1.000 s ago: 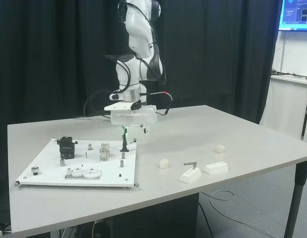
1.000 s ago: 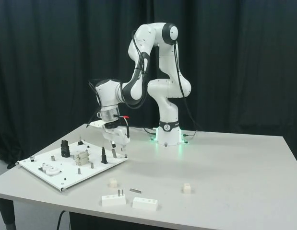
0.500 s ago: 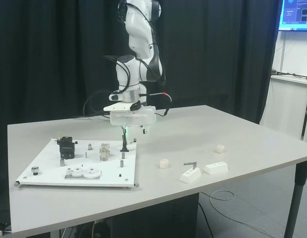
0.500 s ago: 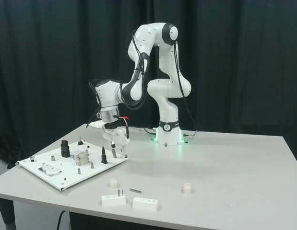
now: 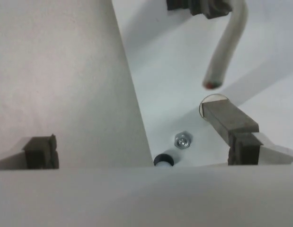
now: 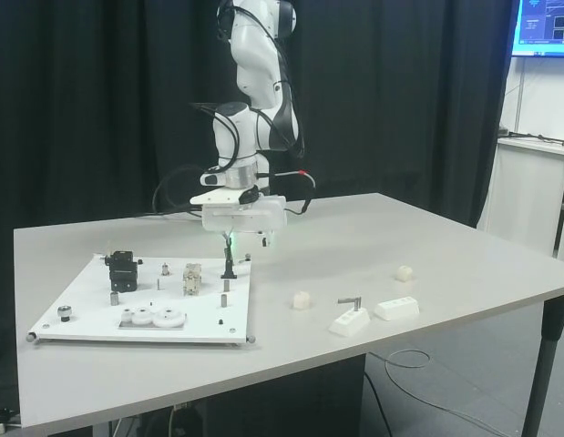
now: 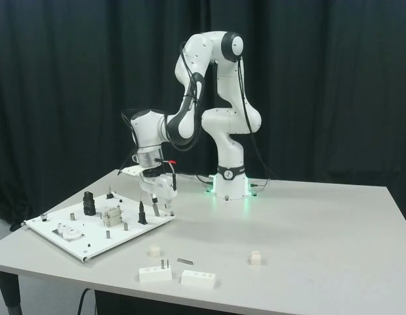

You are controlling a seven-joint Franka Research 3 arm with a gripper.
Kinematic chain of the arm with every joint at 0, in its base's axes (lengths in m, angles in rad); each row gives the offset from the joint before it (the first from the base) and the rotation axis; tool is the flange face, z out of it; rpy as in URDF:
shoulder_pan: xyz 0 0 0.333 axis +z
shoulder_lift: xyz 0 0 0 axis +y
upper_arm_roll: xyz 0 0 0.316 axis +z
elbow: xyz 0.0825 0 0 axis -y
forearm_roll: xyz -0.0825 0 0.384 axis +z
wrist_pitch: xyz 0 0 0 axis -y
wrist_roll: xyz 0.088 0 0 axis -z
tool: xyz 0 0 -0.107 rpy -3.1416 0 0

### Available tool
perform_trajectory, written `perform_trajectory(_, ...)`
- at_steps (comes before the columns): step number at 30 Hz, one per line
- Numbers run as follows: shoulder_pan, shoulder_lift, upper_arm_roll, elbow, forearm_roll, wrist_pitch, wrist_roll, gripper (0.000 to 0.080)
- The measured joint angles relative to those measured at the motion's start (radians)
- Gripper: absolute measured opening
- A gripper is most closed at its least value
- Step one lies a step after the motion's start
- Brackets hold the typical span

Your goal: Insert square peg 4.

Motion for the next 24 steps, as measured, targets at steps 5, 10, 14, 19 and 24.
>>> perform_trajectory(5,0.0,0.005,0.0,0.0,0.0,0.005,0.0,0.08)
perform_trajectory(10,0.001,0.011,0.0,0.0,0.0,0.01,-0.001,0.08)
perform_trajectory(14,0.002,0.015,0.0,0.0,0.0,0.013,-0.001,0.08)
perform_trajectory(19,0.002,0.02,0.0,-0.001,0.0,0.018,-0.001,0.08)
perform_trajectory(24,0.003,0.023,0.001,-0.001,0.0,0.022,-0.001,0.08)
